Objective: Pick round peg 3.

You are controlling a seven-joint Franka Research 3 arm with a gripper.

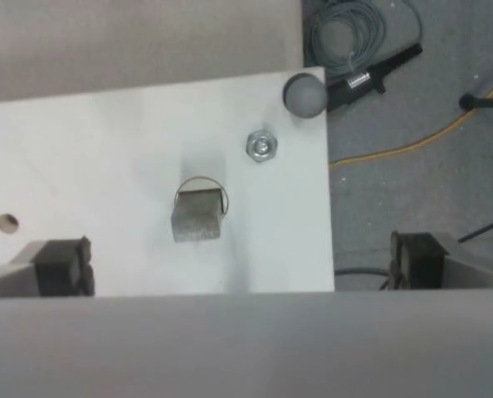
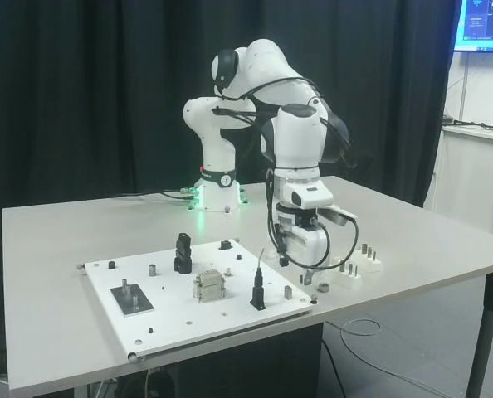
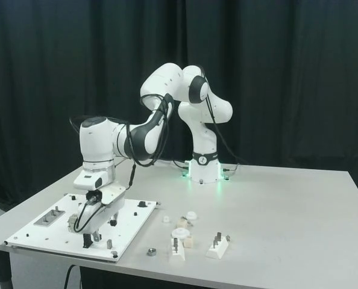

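Wrist view: gripper [image 1: 238, 265] fingers spread wide, holding nothing. A short grey peg [image 1: 198, 215] stands upright at frame centre on the white board [image 1: 105, 149], long axis vertical, near a nut [image 1: 262, 146].

First room view: gripper hovers centre-right.

Second room view: lower left. Risk: off-centre closure tips the peg.

black curtains [image 2: 89, 91] hang in folds behind the grey table [image 2: 47, 249] and fill the whole back of both room views. at the upper corner of the first room view a lit screen [image 2: 485, 25] shows, with a white cabinet [image 2: 471, 174] below it. the floor [image 1: 421, 199] is grey carpet, seen past the table edge in the wrist view, with a coiled grey cable [image 1: 346, 33] and loose cords lying on it
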